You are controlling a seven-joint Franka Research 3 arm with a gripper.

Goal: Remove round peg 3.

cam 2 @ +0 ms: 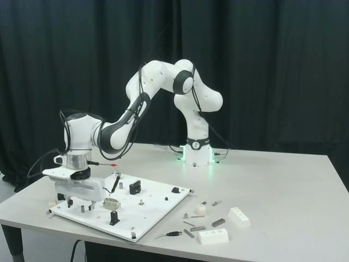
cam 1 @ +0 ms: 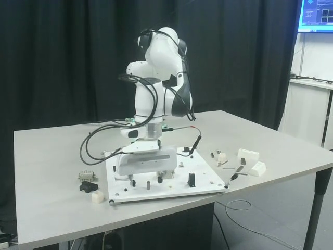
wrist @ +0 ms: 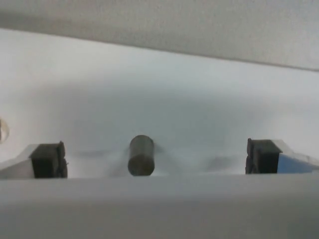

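Round peg 3 point(wrist: 141, 155) stands between the spread claw point(wrist: 154, 159) fingertips.

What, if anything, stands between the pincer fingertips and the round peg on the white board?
Nothing visible. The round peg stands upright on the white board, in the open gap between the pincer fingertips.

The flat white square board point(cam 2: 158, 210) lies on the grey surface point(cam 2: 283, 185). The small grey round metal peg point(wrist: 141, 155) stands upright on the board, between the two black fingers point(wrist: 49, 160), apart from both. Small white blocks point(cam 2: 214, 236) lie on the surface beside the board.
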